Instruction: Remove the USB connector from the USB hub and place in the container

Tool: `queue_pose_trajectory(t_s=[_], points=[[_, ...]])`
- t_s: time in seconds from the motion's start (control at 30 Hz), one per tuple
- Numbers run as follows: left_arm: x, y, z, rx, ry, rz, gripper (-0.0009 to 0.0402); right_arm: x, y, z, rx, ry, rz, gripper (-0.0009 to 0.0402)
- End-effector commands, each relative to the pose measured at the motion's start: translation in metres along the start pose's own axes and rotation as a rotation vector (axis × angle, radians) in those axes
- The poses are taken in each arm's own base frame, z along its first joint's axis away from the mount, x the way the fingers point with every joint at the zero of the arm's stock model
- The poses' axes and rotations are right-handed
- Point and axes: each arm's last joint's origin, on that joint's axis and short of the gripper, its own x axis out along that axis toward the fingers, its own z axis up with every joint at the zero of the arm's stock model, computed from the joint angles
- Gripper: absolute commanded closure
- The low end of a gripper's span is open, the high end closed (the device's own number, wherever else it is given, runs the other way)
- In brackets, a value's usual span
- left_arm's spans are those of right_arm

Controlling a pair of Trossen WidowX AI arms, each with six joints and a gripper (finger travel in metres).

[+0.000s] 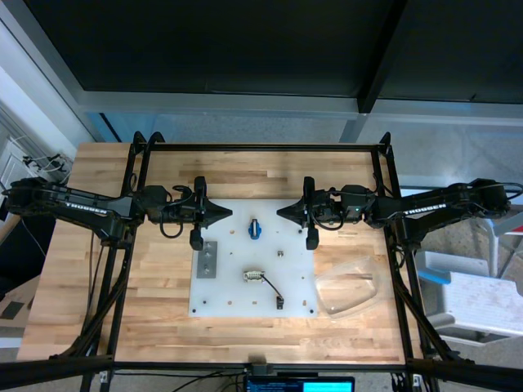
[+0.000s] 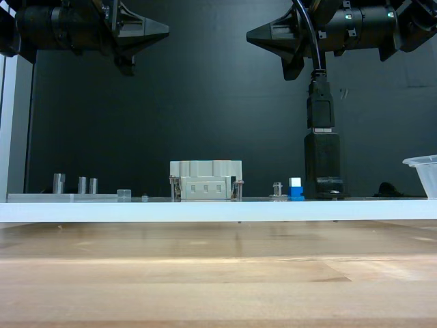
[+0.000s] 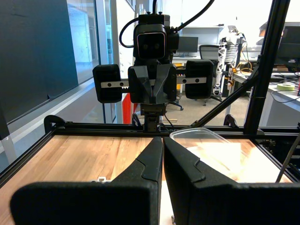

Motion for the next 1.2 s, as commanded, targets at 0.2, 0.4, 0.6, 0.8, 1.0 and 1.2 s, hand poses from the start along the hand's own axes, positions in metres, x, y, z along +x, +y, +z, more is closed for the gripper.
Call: queue_pose_trajectory(t_s=[0.2, 0.4, 0.6, 0.8, 1.0, 1.2], points=[[0.0, 0.0, 0.0, 0.0, 0.0, 0.0, 0.0392, 0.0, 0.0, 0.0, -0.002, -0.001, 0.0, 0.0393], [0.0, 0.0, 0.0, 0.0, 0.0, 0.0, 0.0392, 0.0, 0.002, 0.007, -0.004, 0.015, 0.006, 0.0393], [0.0, 0.0, 0.0, 0.0, 0.0, 0.0, 0.0392, 0.005, 0.012, 0.027, -0.029, 0.208, 0.024, 0.0393], [0.0, 0.0, 0.0, 0.0, 0.0, 0.0, 0.0392, 0.002, 0.029, 0.051, -0.013, 0.375, 0.069, 0.0393], [0.0, 0.0, 0.0, 0.0, 0.0, 0.0, 0.0392, -0.006, 0.049, 0.07, 0.035, 0.475, 0.076, 0.0393], [0.0, 0.0, 0.0, 0.0, 0.0, 0.0, 0.0392, -0.016, 0.073, 0.069, 0.003, 0.544, 0.034, 0.0393]])
